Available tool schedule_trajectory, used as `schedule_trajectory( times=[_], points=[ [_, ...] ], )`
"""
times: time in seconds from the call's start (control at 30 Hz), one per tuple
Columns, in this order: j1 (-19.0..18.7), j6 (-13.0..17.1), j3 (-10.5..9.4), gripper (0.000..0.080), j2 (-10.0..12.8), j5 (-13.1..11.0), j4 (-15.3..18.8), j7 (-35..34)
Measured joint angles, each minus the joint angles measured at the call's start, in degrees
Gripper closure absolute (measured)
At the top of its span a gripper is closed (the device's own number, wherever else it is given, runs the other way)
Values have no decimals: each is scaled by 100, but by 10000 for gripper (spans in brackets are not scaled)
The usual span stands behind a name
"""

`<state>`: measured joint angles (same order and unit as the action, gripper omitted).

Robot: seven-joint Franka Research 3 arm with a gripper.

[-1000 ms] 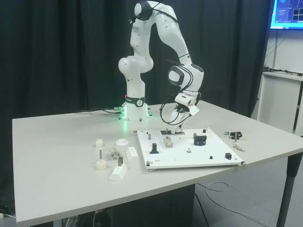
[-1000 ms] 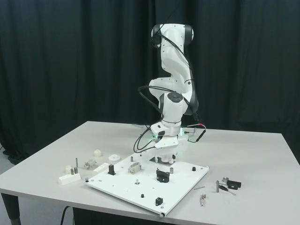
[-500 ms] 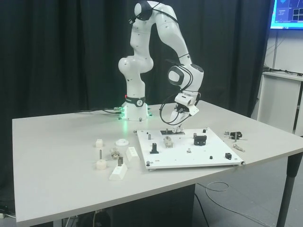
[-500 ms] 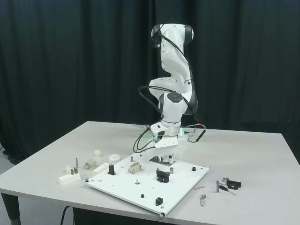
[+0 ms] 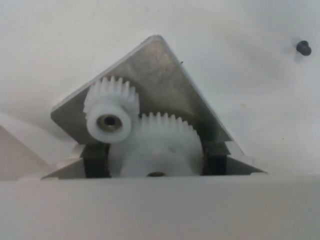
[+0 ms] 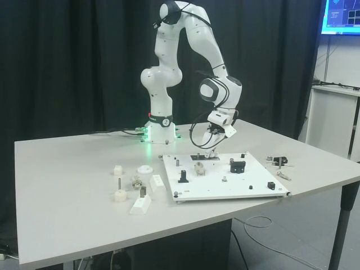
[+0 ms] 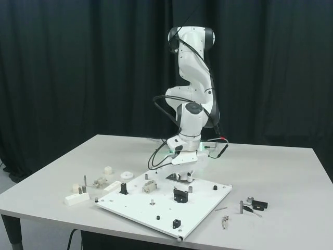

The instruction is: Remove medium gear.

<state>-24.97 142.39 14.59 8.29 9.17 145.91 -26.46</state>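
In the wrist view the white medium gear sits over a grey metal plate, its teeth against those of a smaller white gear. My gripper is shut on the medium gear, with a black fingertip tight on each side. From the room cameras the gripper hangs just above the grey plate at the far edge of the white board. The gear itself is too small to make out there.
A black bracket, pegs and small black blocks stand on the board. Loose white parts and a white block lie on the grey table beside it. Small tools lie off its other side. A black screw sits near the plate.
The gripper has risen slightly above the plate. Nothing else on the table has moved.
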Motion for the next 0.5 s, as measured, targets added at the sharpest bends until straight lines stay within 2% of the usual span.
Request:
schedule_trajectory(
  times=[0.27, 0.5],
  points=[
    [0, -256, -12, 403, -63, 1, -90, 0],
    [0, -740, -13, 405, -351, 71, -175, 0]
  ],
)
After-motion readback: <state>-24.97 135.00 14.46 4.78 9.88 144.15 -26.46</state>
